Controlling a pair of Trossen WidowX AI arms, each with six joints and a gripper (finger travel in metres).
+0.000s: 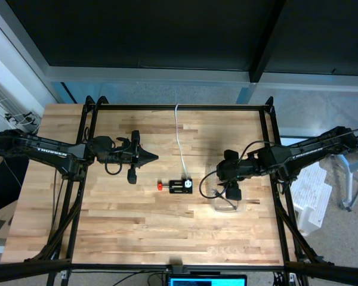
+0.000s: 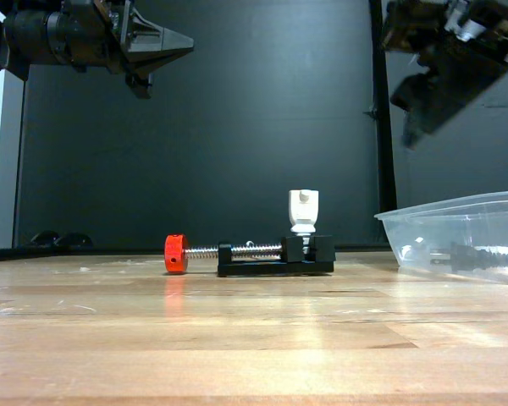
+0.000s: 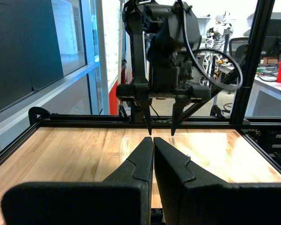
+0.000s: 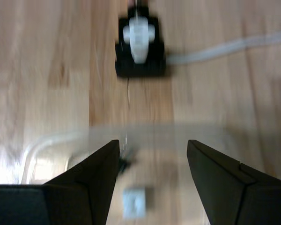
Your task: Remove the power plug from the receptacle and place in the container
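The power plug (image 2: 472, 255) is a small black piece lying inside the container (image 2: 457, 222), a clear shallow tray at the right. In the right wrist view the plug (image 4: 124, 161) shows dark just inside the container's rim (image 4: 145, 127). My right gripper (image 4: 152, 143) hangs open above the container (image 1: 225, 205), holding nothing. The receptacle (image 2: 303, 208) stands white and upright in its black vise (image 2: 275, 258) with a red knob (image 2: 175, 254), left of the container. My left gripper (image 1: 148, 157) is shut and empty, raised over the table's left half.
A long white cable (image 1: 180, 134) runs from the receptacle (image 1: 187, 183) toward the table's far edge. A small white cube (image 4: 134, 203) lies in the container beside the plug. A black frame borders the table.
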